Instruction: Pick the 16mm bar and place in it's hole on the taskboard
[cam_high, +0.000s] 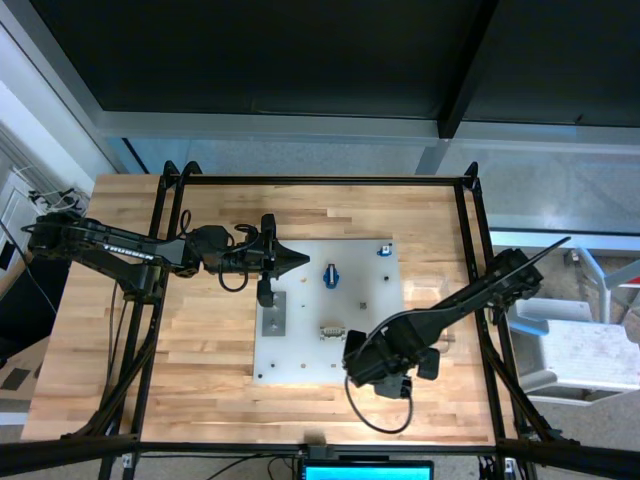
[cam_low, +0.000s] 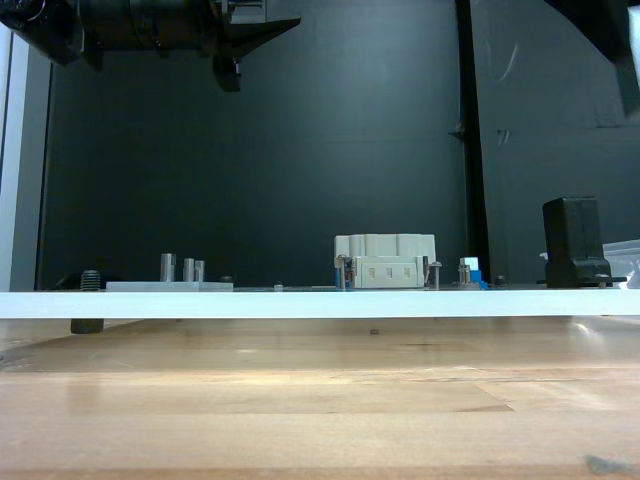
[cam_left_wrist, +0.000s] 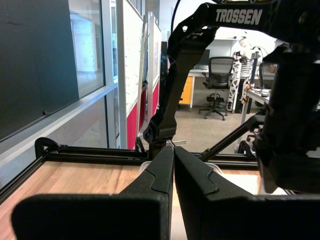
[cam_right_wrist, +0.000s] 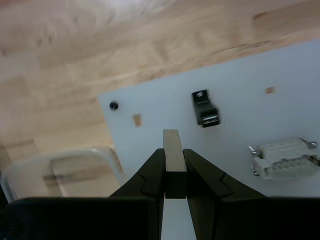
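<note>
My right gripper (cam_right_wrist: 173, 153) is shut on the 16mm bar (cam_right_wrist: 171, 142), a pale square-section bar that juts out beyond the fingertips. It hangs above the white task board (cam_right_wrist: 240, 75), clear of any seat, with a small square hole (cam_right_wrist: 136, 119) a little ahead of it. In the high view the right gripper (cam_high: 356, 366) is over the board's near right corner and hides the bar. My left gripper (cam_high: 298, 258) hovers high over the board's far left edge with its fingers (cam_left_wrist: 162, 167) pressed together and nothing between them.
On the board (cam_high: 300, 350) are a grey plate with upright pegs (cam_high: 272, 315), a beige multi-pin connector (cam_high: 333, 332), a blue part (cam_high: 331, 275) and a black socket (cam_right_wrist: 205, 111). A clear plastic tray (cam_right_wrist: 60, 170) lies on the wooden table beside the board.
</note>
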